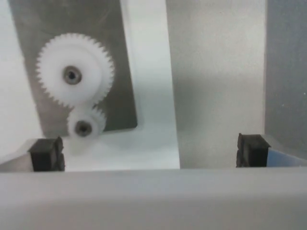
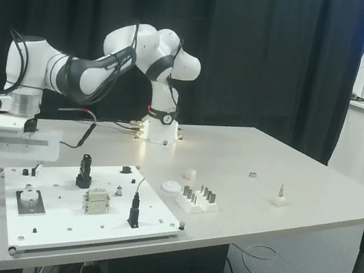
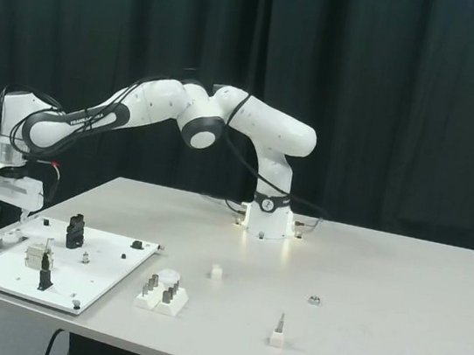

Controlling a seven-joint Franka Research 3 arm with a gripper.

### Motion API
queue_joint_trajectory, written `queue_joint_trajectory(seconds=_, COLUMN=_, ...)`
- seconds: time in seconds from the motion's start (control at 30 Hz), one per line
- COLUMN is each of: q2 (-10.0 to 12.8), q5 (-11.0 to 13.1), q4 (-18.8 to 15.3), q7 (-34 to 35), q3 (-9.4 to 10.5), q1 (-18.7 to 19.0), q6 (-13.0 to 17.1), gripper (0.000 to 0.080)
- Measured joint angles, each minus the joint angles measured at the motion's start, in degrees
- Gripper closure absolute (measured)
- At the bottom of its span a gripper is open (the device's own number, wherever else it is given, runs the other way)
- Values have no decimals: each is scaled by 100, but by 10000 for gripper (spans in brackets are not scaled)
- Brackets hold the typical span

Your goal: Pick round peg 4.

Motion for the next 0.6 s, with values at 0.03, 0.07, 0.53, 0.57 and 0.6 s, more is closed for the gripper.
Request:
queue_joint_trajectory(seconds=0.03, q2=-26, q5=0, q4=2, q7=0, q3=-4, q1=1, q6=-42, gripper=3)
queue_joint_trajectory(seconds=0.07, q2=-53, q5=-1, q4=2, q7=0, q3=-8, q1=2, q6=-84, gripper=3)
queue_joint_trajectory(seconds=0.53, q2=-261, q5=-2, q4=3, q7=-9, q3=-73, q1=33, q6=-371, gripper=3)
queue_joint_trajectory(seconds=0.57, q2=-269, q5=-2, q4=3, q7=-12, q3=-73, q1=34, q6=-377, gripper=3)
queue_joint_trajectory(seconds=0.6, q2=-276, q5=-2, q4=3, q7=-13, q3=-73, q1=36, q6=-384, gripper=3)
